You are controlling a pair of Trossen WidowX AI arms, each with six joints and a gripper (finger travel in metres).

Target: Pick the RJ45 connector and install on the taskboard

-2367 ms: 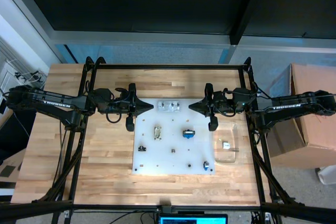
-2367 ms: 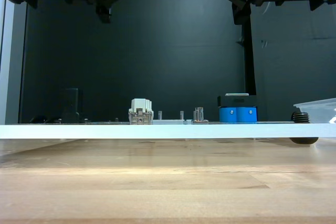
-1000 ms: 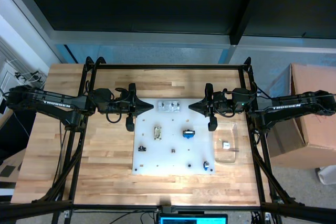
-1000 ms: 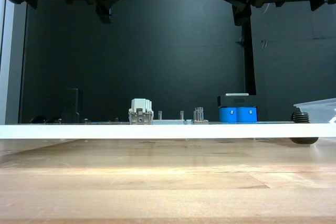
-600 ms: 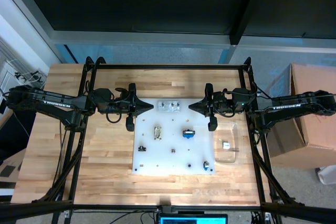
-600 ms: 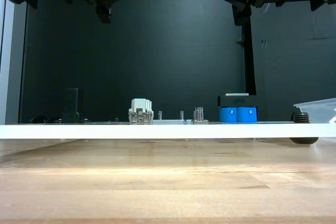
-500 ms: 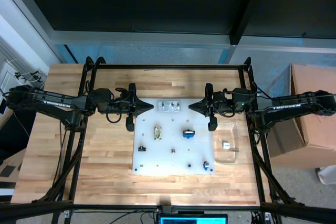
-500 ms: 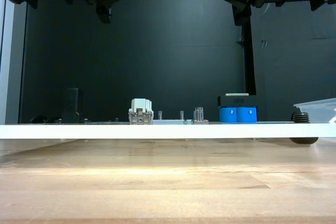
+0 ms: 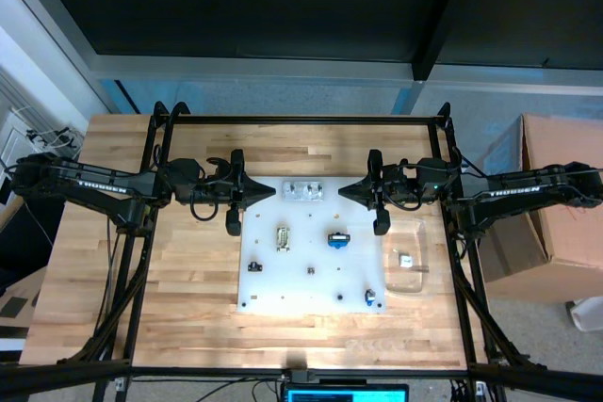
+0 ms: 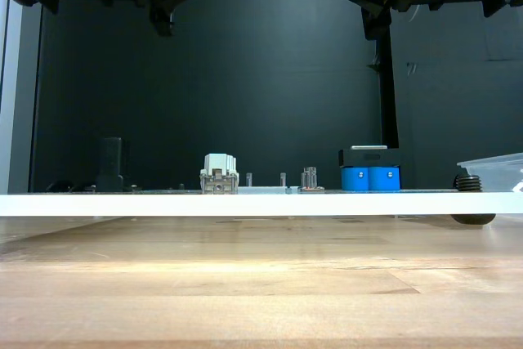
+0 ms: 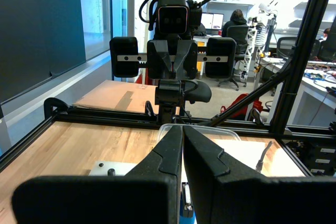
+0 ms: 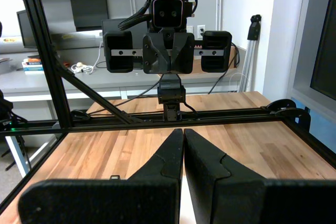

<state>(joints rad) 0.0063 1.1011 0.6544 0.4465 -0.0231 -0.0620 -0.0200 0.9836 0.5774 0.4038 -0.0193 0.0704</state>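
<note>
— Is the connector in yet?

— Hard to say from where I'm standing. The left gripper [image 9: 269, 192] hangs high over the white board's [image 9: 283, 284] far left corner and the right gripper [image 9: 343, 191] over its far right corner. The fingers [image 11: 170, 150] of each are pressed together with nothing pinched between them.

— So where is it?

— Not in either gripper. In the clear tray [image 9: 417, 233] just right of the board I see only the white block [image 9: 406, 259], with no cable I can make out. The blue jack [image 9: 374, 299] at the board's near right corner has something greyish on top, so I'd guess it's seated, but I cannot tell.

— And what's left?

— If it's seated, nothing. If not, the whole pick and insert.
</note>
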